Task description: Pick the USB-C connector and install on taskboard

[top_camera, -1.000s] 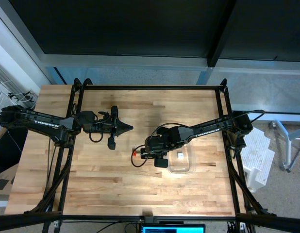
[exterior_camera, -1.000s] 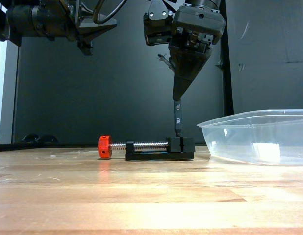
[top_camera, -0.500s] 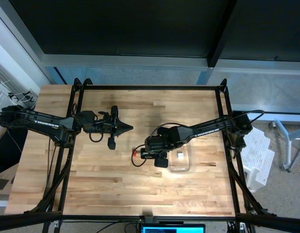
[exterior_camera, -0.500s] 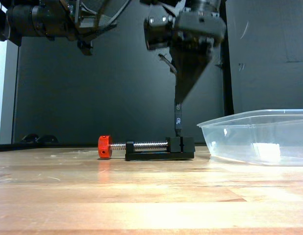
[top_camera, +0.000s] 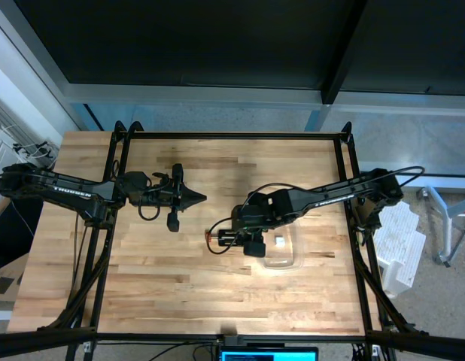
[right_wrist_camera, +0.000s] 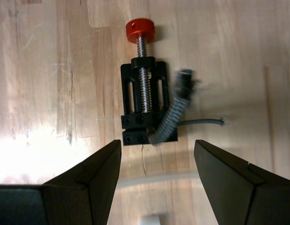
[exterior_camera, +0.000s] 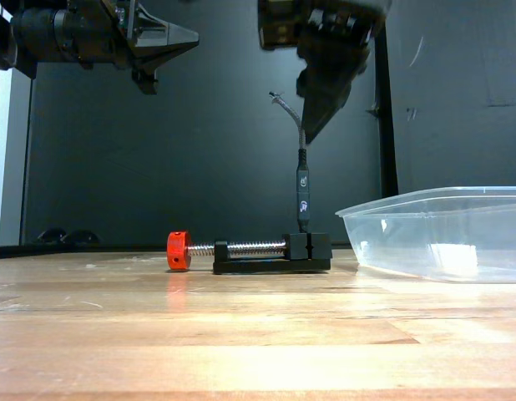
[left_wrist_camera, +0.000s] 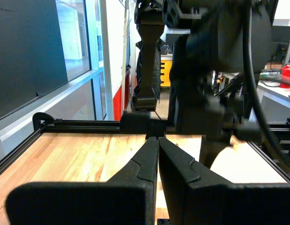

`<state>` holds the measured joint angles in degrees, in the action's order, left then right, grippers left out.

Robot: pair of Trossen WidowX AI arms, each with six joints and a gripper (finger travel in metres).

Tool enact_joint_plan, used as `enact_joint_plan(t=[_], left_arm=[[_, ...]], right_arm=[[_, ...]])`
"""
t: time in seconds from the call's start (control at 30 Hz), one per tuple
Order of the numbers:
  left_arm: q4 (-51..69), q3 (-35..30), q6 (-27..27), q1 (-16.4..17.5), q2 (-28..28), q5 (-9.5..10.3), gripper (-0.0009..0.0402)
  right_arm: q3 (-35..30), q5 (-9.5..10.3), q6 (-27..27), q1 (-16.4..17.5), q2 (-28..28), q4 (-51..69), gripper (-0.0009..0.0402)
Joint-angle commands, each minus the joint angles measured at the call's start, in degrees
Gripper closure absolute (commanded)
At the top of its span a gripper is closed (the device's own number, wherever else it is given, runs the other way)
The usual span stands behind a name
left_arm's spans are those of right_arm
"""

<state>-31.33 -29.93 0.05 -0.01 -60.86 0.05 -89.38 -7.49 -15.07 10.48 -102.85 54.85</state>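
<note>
The taskboard (right_wrist_camera: 144,105) is a black block with an orange-red knob (right_wrist_camera: 140,29), lying on the wood; in the low view the taskboard (exterior_camera: 272,252) sits left of the tray. The USB-C connector (exterior_camera: 302,190) stands upright in the block's right end, and its short braided cable (right_wrist_camera: 169,121) bends over at the top. My right gripper (right_wrist_camera: 157,143) hangs open straight above it, its fingers (exterior_camera: 312,117) level with the cable's top and holding nothing. My left gripper (left_wrist_camera: 158,140) is shut and empty, held high to the left (top_camera: 201,198).
A clear plastic tray (exterior_camera: 433,230) stands just right of the block, with a small white piece (top_camera: 279,240) inside. The black frame rails (top_camera: 232,136) border the table.
The right gripper has let go of the connector and risen, shifting slightly right. The connector stays standing in the block. The left arm has not moved.
</note>
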Motion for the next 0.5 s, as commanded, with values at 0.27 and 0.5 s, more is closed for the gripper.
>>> enact_joint_plan(t=[0.27, 0.5], left_arm=[[-0.02, -0.02, -0.02, 0.00, 0.00, -0.02, 0.0393], [-0.02, -0.02, -0.02, 0.00, 0.00, -0.02, 0.0393]], right_arm=[[-0.13, 0.02, 0.52, 0.02, 1.18, 1.55, 0.0200], [0.33, -0.04, 2.69, -0.07, 3.02, 0.72, 0.0241]])
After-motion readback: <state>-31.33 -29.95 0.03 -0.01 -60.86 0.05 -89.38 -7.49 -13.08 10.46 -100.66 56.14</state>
